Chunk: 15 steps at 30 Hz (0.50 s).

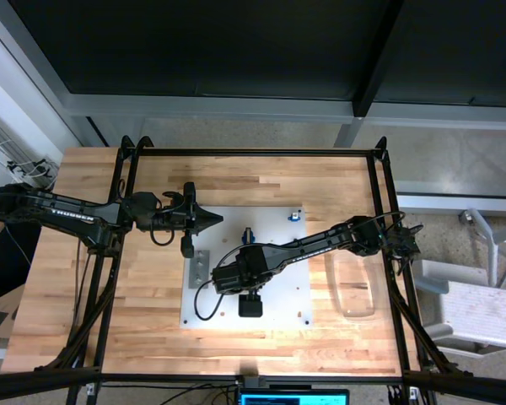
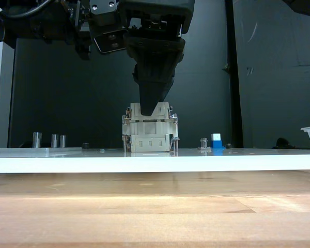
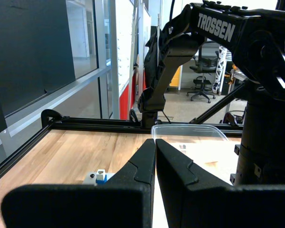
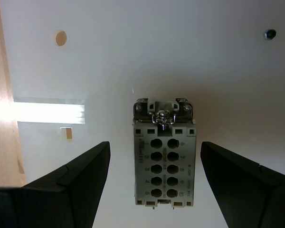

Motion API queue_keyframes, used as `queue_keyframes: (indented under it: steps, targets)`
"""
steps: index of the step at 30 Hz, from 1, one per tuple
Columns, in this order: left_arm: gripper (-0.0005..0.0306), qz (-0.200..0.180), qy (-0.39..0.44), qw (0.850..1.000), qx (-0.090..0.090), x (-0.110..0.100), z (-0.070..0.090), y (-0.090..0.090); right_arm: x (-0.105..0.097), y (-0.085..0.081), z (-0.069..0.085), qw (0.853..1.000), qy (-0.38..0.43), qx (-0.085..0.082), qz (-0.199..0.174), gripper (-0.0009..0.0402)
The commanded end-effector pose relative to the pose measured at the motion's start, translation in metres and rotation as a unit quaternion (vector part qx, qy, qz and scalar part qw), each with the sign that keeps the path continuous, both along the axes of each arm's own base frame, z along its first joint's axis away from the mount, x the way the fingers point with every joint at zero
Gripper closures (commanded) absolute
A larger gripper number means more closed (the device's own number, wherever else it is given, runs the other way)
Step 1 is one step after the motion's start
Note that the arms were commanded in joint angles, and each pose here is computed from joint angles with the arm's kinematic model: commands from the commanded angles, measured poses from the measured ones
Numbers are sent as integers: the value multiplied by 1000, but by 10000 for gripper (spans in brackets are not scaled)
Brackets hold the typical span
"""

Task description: Remove the HAN10-E connector and place it in the container

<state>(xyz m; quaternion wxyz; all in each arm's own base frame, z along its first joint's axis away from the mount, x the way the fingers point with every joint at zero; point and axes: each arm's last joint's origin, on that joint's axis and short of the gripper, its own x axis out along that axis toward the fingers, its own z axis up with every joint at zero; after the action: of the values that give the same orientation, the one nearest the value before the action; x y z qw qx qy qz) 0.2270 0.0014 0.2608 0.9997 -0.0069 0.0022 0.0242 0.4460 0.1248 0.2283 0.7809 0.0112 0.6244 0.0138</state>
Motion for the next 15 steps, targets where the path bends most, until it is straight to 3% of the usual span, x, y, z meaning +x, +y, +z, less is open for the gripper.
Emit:
queue_keyframes:
  steps: [1,6,15]
  targets:
    - [300,0,0,1000,0,0,0,0,0,0,0,1000,-2,0,2,126]
    - [300,0,0,1000,0,0,0,0,1,-1,0,1000,-2,-2,6,139]
    - [300,0,0,1000,0,0,0,0,1,-4,-1,1000,-1,-3,7,213]
